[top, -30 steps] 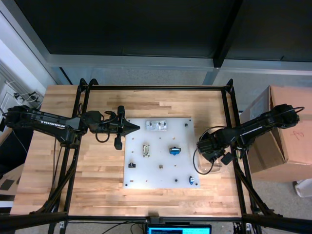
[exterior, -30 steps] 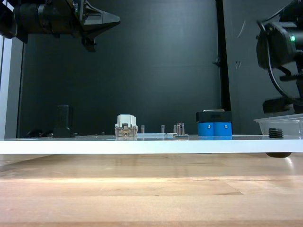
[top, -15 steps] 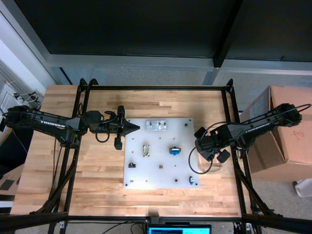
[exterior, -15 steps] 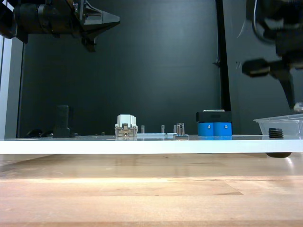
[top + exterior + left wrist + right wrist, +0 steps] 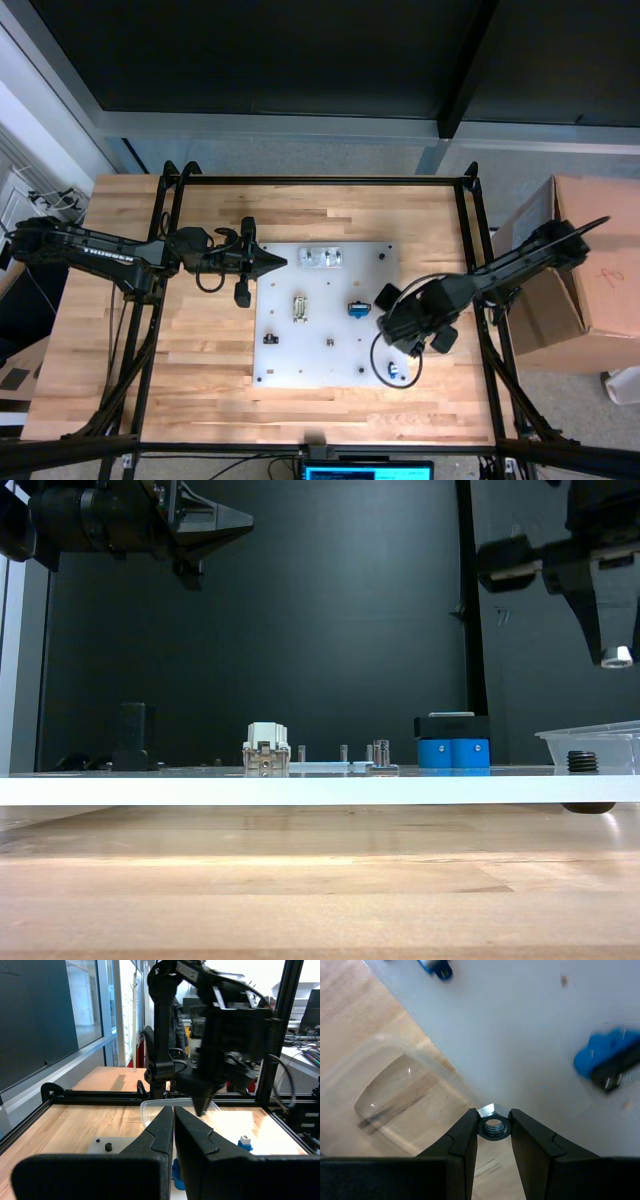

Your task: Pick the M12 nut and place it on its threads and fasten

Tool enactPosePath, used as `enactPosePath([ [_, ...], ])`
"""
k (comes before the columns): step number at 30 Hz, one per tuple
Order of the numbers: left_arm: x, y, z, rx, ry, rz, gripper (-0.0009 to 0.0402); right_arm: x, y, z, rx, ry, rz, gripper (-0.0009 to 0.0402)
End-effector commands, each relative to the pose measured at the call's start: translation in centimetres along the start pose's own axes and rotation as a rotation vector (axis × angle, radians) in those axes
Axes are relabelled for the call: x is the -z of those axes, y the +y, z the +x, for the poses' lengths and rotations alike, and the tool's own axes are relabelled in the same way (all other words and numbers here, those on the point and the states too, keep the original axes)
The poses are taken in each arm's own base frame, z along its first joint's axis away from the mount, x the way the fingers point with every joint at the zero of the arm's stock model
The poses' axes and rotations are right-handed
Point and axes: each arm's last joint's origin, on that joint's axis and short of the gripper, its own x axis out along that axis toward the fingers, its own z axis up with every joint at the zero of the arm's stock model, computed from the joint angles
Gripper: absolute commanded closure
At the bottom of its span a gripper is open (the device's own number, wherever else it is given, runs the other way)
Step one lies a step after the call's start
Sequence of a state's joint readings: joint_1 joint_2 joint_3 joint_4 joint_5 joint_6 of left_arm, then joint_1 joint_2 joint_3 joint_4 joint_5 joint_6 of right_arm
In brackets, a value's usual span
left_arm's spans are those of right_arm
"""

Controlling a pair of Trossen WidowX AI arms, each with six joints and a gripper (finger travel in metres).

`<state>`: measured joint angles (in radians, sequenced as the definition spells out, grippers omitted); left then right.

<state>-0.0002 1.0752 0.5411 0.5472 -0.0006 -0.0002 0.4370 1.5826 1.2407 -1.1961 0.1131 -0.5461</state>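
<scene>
A robotics lab: black-framed wooden bench (image 5: 200, 400) with white task board (image 5: 300, 352).

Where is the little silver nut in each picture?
High view: hidden under right gripper, at board's right edge.
Low view: nut held high above the tray.
Left wrist view: cannot tell; left gripper hovers at board's left edge.
Right wrist view: between the fingertips.
Landmark: blue block.
</scene>
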Motion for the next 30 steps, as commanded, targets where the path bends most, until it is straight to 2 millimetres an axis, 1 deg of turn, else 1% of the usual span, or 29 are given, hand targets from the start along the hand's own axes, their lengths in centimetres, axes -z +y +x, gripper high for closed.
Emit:
enactPosePath([
  [1,0.0,0.0,0.0,0.000,0.000,0.000,0.0393,-2.4,-0.7,-0.1,-0.010,0.015,-0.103,0.0386],
  [5,0.0,0.0,0.0,0.000,0.000,0.000,0.0393,-5.4,-1.4,0.1,-0.018,0.023,-0.304,0.0386],
  [10,0.0,0.0,0.0,0.000,0.000,0.000,0.0393,-8.4,-1.4,0.7,-0.021,0.021,-0.617,0.0386],
  [14,0.0,0.0,0.0,0.000,0.000,0.000,0.0393,-10.2,-1.4,1.1,-0.022,0.024,-0.734,0.0386],
  [18,0.0,0.0,0.0,0.000,0.000,0.000,0.0393,-11.4,-1.4,1.4,0.043,0.091,-0.889,0.0386],
  [24,0.0,0.0,0.0,0.000,0.000,0.000,0.0393,-12.8,-1.7,1.6,0.059,0.087,-0.980,0.0386],
  [30,0.0,0.0,0.0,0.000,0.000,0.000,0.0393,-13.3,-1.4,1.9,0.079,0.070,-1.000,0.0386],
])
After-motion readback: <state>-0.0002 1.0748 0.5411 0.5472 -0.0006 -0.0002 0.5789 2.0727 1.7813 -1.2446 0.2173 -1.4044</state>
